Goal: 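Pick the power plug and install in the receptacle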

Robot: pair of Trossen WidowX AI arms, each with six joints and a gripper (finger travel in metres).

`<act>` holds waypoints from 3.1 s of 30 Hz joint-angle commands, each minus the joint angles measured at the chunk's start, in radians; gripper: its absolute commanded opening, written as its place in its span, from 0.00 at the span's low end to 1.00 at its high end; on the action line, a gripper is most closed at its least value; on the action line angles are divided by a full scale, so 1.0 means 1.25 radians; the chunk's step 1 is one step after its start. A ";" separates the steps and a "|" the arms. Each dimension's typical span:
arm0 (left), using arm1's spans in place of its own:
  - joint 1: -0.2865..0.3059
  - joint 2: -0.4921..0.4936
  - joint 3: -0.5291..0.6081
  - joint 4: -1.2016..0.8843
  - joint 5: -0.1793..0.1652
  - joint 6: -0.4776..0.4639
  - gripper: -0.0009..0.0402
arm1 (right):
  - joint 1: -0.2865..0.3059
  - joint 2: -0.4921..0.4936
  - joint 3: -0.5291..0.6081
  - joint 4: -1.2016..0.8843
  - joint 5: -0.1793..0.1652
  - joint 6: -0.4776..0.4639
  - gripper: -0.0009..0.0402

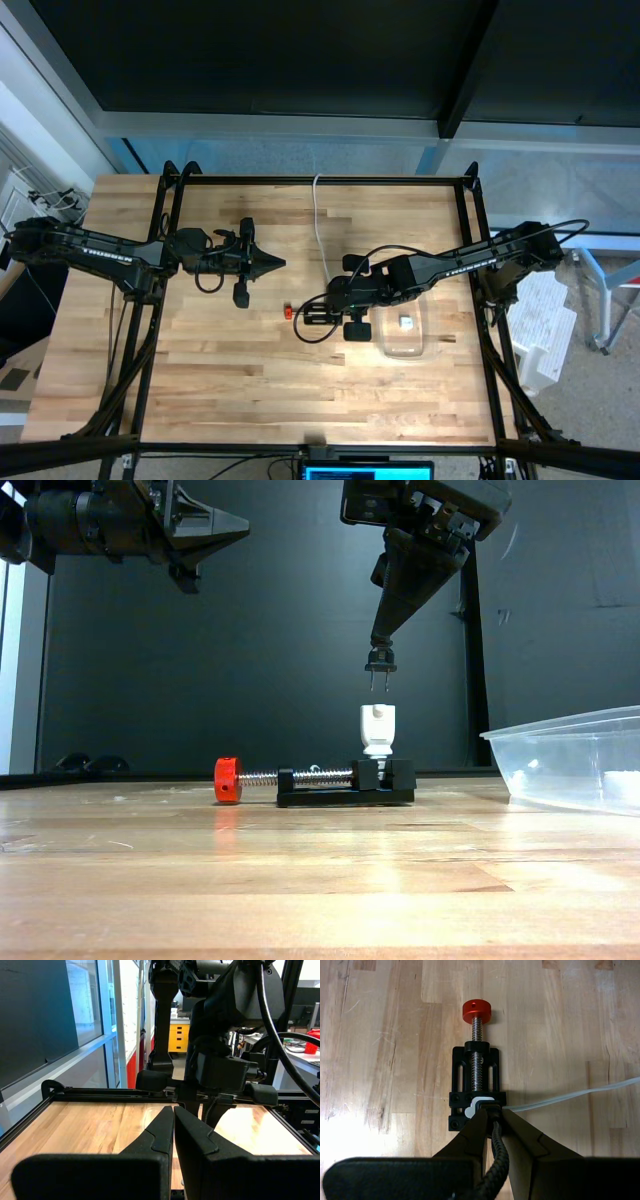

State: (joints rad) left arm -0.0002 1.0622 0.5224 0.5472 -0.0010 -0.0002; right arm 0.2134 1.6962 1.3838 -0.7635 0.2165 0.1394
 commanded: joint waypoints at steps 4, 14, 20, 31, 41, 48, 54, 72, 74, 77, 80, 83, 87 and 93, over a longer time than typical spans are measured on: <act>0.000 0.000 0.000 0.000 0.000 0.000 0.02 | 0.000 0.019 -0.001 0.014 -0.006 -0.004 0.02; 0.000 0.000 0.000 0.000 0.000 0.000 0.02 | 0.000 0.019 -0.001 0.010 -0.006 -0.002 0.02; 0.000 0.000 0.000 0.000 0.000 0.000 0.02 | 0.000 0.022 -0.001 0.010 -0.007 -0.012 0.02; 0.000 0.000 0.000 0.000 0.000 0.000 0.02 | 0.000 0.024 -0.006 0.014 -0.007 -0.013 0.02; 0.000 0.000 0.000 0.000 0.000 0.000 0.02 | 0.000 0.024 -0.014 0.020 -0.007 -0.014 0.02; 0.000 0.000 0.000 0.000 0.000 0.000 0.02 | 0.000 0.024 -0.018 0.027 -0.007 -0.015 0.02; 0.000 0.000 0.000 0.000 0.000 0.000 0.02 | -0.001 0.036 -0.020 0.037 -0.010 -0.018 0.02; 0.000 0.000 0.000 0.000 0.000 0.000 0.02 | -0.005 0.045 -0.067 0.081 -0.021 -0.011 0.02; 0.000 0.000 0.000 0.000 0.000 0.000 0.02 | -0.005 0.045 -0.074 0.085 -0.021 -0.011 0.02; 0.000 0.000 0.000 0.000 0.000 0.000 0.02 | -0.005 0.043 -0.082 0.089 -0.021 -0.010 0.02; 0.000 0.000 0.000 0.000 0.000 0.000 0.02 | -0.005 0.036 -0.092 0.097 -0.020 -0.008 0.02; 0.000 0.000 0.000 0.000 0.000 0.000 0.02 | -0.005 0.028 -0.109 0.112 -0.020 -0.007 0.02; 0.000 0.000 0.000 0.000 0.000 0.000 0.02 | -0.005 0.020 -0.139 0.143 -0.022 0.004 0.02; 0.000 0.000 0.000 0.000 0.000 0.000 0.02 | -0.005 0.023 -0.144 0.153 -0.021 -0.007 0.02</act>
State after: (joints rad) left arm -0.0002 1.0622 0.5228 0.5476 -0.0006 -0.0002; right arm 0.2070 1.7145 1.2110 -0.5659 0.1936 0.1364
